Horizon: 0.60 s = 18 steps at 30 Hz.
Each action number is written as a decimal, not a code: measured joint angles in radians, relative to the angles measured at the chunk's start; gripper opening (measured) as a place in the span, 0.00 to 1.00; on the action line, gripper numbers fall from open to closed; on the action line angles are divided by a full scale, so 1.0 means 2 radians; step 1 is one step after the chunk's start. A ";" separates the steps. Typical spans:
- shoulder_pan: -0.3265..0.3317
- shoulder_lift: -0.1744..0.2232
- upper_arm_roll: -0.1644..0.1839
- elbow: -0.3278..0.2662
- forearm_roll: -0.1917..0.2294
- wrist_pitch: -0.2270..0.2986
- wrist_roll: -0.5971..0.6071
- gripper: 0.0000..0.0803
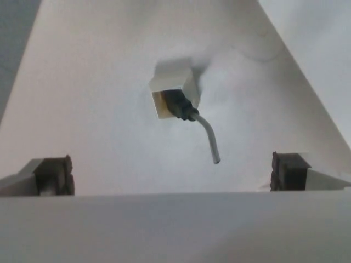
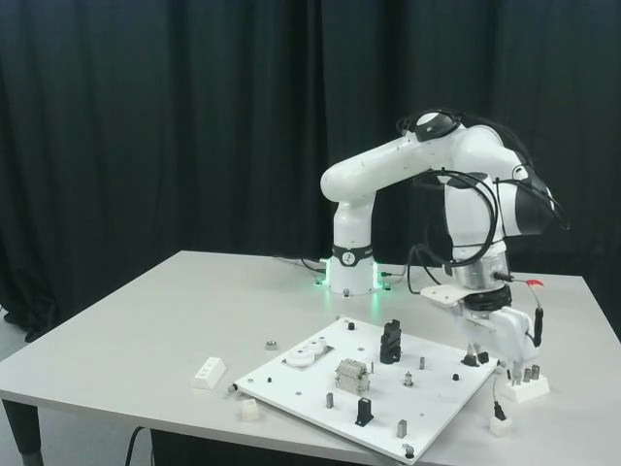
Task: Pick USB.
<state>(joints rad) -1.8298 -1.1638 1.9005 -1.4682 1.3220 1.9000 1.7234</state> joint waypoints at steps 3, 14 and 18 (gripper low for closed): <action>0.002 0.000 0.003 0.000 0.000 0.002 0.004 1.00; 0.008 -0.003 0.010 -0.012 0.000 0.020 0.005 1.00; 0.010 -0.006 0.011 -0.019 0.000 0.028 0.005 1.00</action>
<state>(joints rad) -1.8094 -1.1764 1.9218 -1.5056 1.3214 1.9568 1.7327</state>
